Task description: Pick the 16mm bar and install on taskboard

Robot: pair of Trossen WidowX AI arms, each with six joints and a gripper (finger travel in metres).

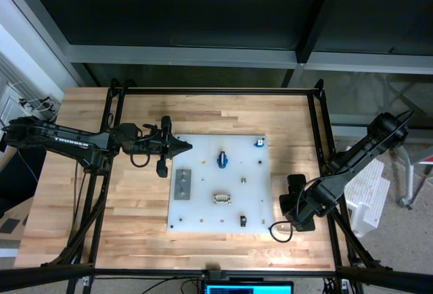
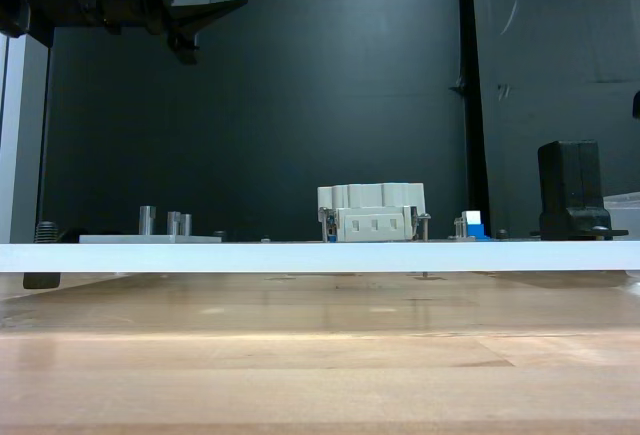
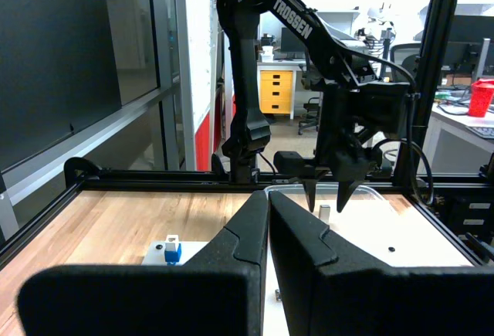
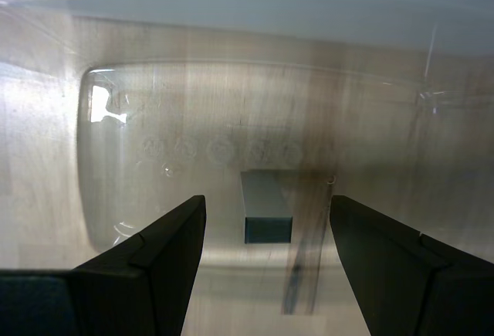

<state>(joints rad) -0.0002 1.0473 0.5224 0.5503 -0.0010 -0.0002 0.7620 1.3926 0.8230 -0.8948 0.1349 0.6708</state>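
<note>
Above taskboard (image 1: 203,206) – left end effector (image 1: 187,147); above tray (image 4: 154,112) – right end effector (image 3: 326,197)

Table (image 1: 223,108): light wood planks, bordered by a black frame (image 1: 216,90).
Taskboard (image 1: 203,165): white square plate, flat on the middle of the table.
Tray (image 4: 231,81): clear plastic, on the wood right of the taskboard.
</note>
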